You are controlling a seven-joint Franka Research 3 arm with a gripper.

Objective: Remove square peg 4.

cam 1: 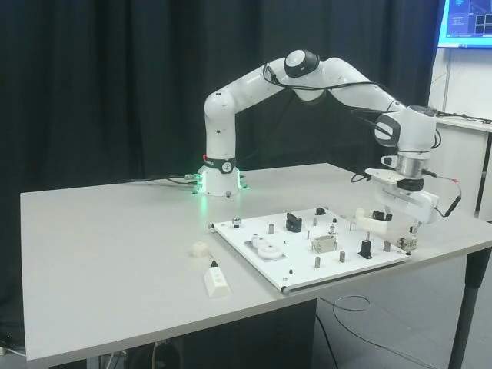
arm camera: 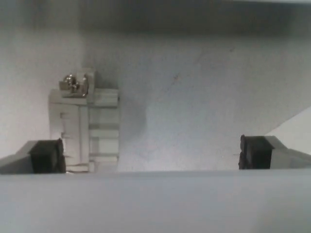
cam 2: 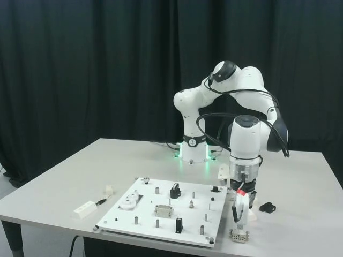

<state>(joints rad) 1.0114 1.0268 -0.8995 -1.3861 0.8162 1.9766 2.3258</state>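
Observation:
The white task board (cam 1: 254, 231) (cam 2: 123, 214) lies on the grey table and carries several small pegs and parts. Two black block-shaped pieces stand on it, one (cam 1: 294, 223) (cam 2: 174, 191) farther back and one (cam 1: 367, 247) (cam 2: 179, 226) near the front edge; I cannot tell which is square peg 4. My gripper (arm camera: 150, 154) (cam 1: 396, 219) (cam 2: 239, 211) hangs low over bare table just off the board's edge. It is open, with nothing between its black pads (arm camera: 46, 156). A grey-white connector block (arm camera: 85, 126) (cam 1: 407, 244) (cam 2: 239, 235) lies on the table beside one finger.
A small black piece (cam 2: 267, 207) lies on the table beyond the gripper. A white box with a plug (cam 1: 217, 280) (cam 2: 87, 209) and a small white part (cam 1: 199, 249) (cam 2: 109, 189) lie on the board's other side. The table's front edge is near the connector.

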